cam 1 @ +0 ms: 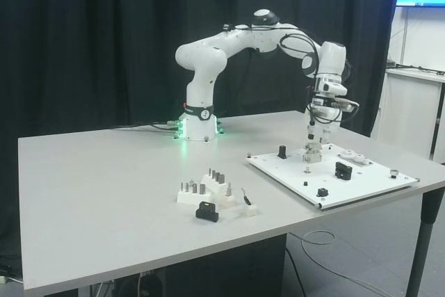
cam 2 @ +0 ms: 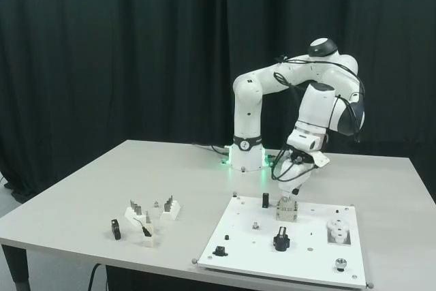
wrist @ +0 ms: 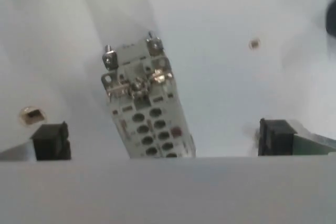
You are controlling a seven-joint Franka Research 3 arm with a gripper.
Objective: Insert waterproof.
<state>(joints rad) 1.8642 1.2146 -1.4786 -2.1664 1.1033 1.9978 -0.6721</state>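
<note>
The waterproof connector (wrist: 143, 106), a white and grey block with rows of pin holes and metal screws, stands on the white board (wrist: 220, 77). In the room views the connector (cam 1: 311, 153) (cam 2: 286, 210) sits near the board's far side. My gripper (wrist: 163, 139) hangs just above it, open, and holds nothing. One black fingertip (wrist: 51, 141) shows on one side of the connector and the other fingertip (wrist: 275, 137) on the opposite side. From the room cameras the gripper (cam 1: 313, 129) (cam 2: 291, 192) points straight down over the connector.
On the board (cam 2: 252, 253) stand a black post (cam 2: 265, 200), a black knob (cam 2: 281, 242), a small black part (cam 2: 219, 251) and a white gear holder (cam 2: 338, 230). Left of the board are white peg holders (cam 2: 139, 212) and a black block (cam 2: 116, 229).
</note>
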